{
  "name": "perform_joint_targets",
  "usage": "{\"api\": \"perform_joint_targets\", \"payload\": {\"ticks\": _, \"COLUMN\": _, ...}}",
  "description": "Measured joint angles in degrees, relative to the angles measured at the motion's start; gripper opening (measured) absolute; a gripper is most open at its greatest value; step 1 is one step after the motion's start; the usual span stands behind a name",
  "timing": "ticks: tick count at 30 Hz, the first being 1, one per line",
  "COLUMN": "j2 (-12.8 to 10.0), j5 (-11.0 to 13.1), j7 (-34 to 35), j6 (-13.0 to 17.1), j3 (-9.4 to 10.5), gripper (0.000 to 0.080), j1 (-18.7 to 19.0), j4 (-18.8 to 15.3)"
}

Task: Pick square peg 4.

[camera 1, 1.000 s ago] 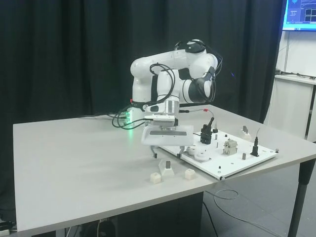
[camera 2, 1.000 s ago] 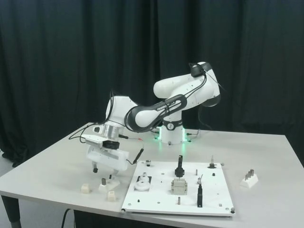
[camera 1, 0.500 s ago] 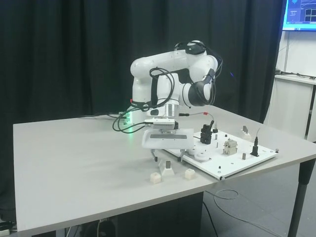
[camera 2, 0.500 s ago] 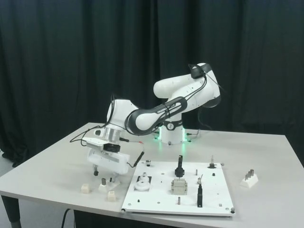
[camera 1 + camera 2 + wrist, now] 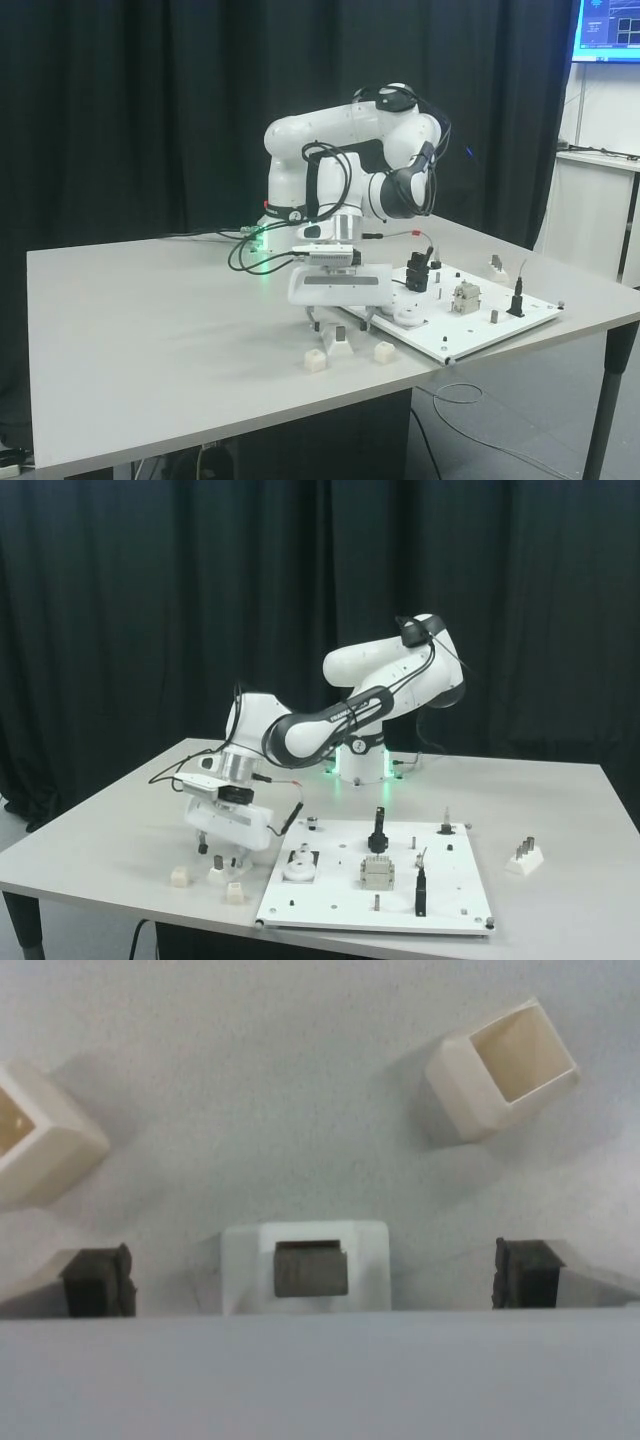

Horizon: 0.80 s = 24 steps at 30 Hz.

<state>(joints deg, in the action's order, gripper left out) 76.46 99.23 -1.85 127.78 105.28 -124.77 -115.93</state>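
In the wrist view, the hand [image 5: 312, 1280] is hanging wide open, one finger [image 5: 96, 1282] on each side of the grey square peg [image 5: 311, 1268], which is sitting upright in its white holder [image 5: 305, 1265] so it can be gripped. In the first room view, the hand [image 5: 338, 318] is hovering low over this holder [image 5: 336, 345] on the table [image 5: 150, 310]. In the second room view, the holder [image 5: 217, 874] is standing just beside the white board [image 5: 455, 880].

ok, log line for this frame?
phase: approach | gripper: open, straddling square peg in white holder | contact: none | table
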Motion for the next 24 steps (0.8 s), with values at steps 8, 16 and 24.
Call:
{"api": "perform_joint_targets", "payload": {"ticks": 8, "j2": 0.05, "j5": 0.88, "j7": 0.0, "j6": 0.49, "j3": 0.51, "gripper": 0.0798, "j1": -0.04, "j4": 0.0}}
{"api": "perform_joint_targets", "payload": {"ticks": 16, "j2": 0.24, "j5": 1.97, "j7": 0.13, "j6": 0.68, "j3": 0.8, "gripper": 0.0478, "j1": -0.2, "j4": -0.03}}
{"api": "perform_joint_targets", "payload": {"ticks": 24, "j2": 0.35, "j5": 2.61, "j7": 0.42, "j6": 1.22, "j3": 0.99, "gripper": 0.0316, "j1": -0.22, "j4": -0.05}}
